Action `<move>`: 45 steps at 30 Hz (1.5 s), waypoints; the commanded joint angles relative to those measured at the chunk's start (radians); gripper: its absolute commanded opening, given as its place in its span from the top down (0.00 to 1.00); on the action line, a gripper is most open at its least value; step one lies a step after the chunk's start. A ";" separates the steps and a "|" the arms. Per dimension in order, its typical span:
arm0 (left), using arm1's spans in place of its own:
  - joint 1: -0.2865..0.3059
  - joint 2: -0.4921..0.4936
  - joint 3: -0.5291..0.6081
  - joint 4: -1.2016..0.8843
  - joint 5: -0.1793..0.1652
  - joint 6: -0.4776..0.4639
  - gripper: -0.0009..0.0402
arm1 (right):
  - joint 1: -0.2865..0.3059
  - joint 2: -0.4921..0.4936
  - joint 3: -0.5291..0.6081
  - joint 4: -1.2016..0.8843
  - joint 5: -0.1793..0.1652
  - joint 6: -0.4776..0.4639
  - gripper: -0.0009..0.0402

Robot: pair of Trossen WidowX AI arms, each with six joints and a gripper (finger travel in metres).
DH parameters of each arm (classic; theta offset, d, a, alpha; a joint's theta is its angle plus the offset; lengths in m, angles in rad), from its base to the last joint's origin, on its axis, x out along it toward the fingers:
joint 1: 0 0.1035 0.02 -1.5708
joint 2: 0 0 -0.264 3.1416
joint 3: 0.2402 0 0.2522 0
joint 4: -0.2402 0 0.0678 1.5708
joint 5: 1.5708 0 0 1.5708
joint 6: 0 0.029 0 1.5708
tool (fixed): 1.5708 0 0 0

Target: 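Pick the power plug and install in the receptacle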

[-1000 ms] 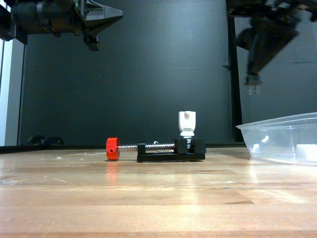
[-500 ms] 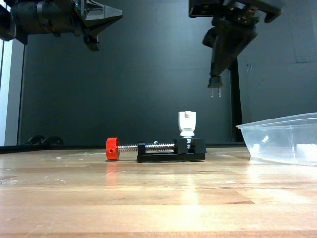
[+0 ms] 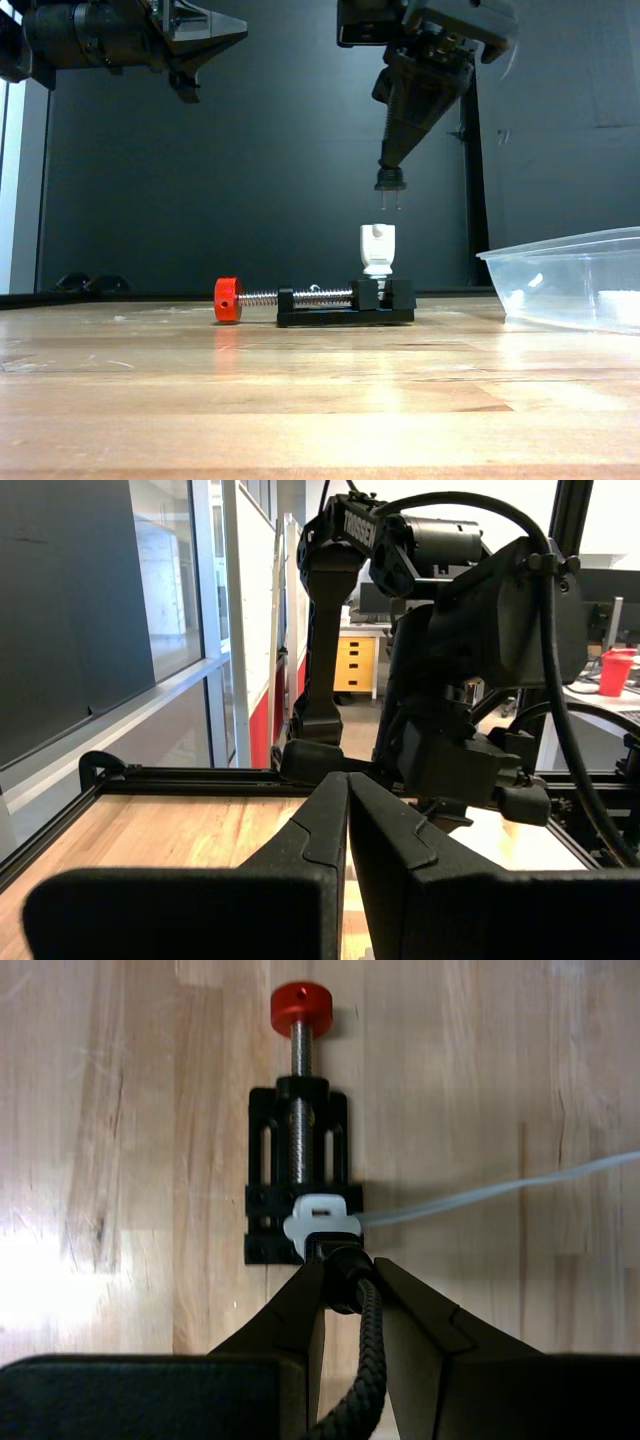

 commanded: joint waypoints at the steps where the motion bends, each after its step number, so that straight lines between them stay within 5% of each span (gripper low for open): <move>1: 0.000 0.000 0.000 0.001 0.000 0.000 0.98 | 0.000 0.001 -0.002 0.011 -0.013 0.000 0.98; 45: 0.000 0.000 0.000 0.001 0.000 0.000 0.98 | -0.016 0.031 -0.023 0.064 -0.014 -0.027 0.98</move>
